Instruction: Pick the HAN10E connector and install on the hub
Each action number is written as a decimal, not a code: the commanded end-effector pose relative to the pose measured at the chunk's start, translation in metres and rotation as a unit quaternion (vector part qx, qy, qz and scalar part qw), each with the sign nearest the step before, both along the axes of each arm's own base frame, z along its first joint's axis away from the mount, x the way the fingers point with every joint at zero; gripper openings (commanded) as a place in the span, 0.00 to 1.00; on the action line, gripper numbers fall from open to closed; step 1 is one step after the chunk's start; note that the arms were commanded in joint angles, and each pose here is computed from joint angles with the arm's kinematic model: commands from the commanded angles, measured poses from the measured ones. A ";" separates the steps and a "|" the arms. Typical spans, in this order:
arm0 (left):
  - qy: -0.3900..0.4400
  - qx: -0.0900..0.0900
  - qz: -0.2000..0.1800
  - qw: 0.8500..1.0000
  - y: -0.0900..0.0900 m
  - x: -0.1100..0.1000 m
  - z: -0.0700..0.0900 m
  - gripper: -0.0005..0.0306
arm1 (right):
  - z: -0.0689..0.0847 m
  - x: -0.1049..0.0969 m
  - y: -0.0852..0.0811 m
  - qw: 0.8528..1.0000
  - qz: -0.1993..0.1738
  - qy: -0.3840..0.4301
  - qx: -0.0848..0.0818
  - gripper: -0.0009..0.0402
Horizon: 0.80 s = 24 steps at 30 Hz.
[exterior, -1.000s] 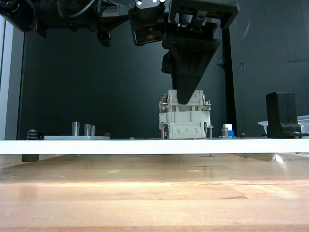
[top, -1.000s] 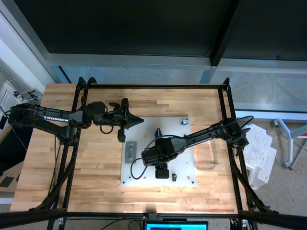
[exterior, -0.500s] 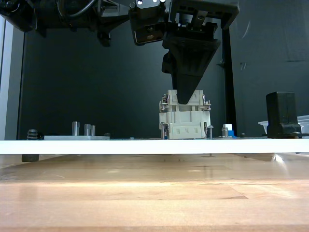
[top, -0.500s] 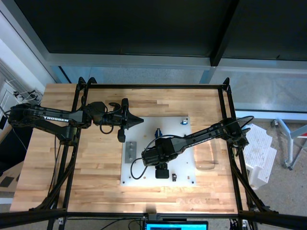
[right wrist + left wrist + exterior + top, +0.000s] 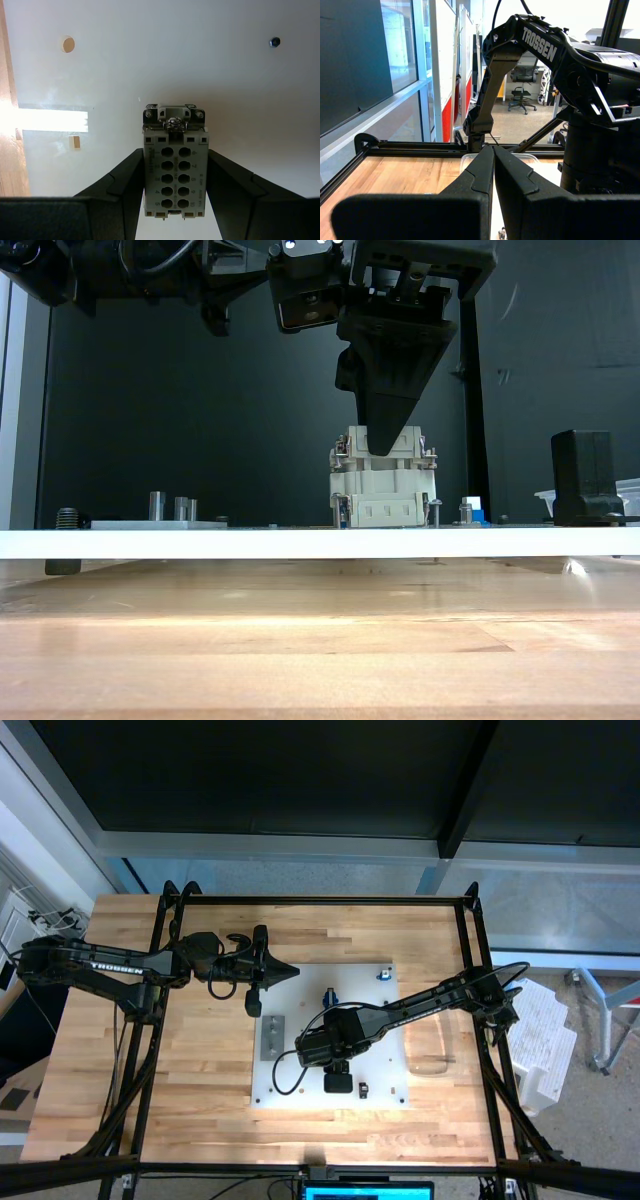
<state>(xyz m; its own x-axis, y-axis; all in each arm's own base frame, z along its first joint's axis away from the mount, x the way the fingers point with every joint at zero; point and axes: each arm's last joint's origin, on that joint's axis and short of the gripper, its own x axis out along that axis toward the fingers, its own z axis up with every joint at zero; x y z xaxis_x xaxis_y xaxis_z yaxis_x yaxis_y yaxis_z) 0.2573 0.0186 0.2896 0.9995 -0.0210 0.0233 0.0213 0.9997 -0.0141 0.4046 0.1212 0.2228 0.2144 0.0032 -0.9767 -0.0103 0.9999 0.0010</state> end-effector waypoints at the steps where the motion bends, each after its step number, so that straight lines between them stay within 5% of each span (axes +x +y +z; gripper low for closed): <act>1: 0.000 0.000 0.000 1.000 0.000 0.000 0.000 0.02 | 0.001 0.000 0.000 1.000 0.000 -0.002 0.000 0.38; 24: 0.000 0.000 0.000 1.000 0.000 0.000 0.000 0.02 | 0.015 -0.005 -0.001 1.000 -0.002 -0.018 0.005 0.38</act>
<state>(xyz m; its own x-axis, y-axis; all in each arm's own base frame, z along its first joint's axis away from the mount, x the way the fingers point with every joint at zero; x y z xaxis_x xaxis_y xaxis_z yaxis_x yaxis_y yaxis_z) 0.2573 0.0186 0.2895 0.9995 -0.0210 0.0230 0.0213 0.9997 -0.0142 0.3994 0.1197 0.2387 0.2471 0.0120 -0.9689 -0.0077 0.9999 0.0105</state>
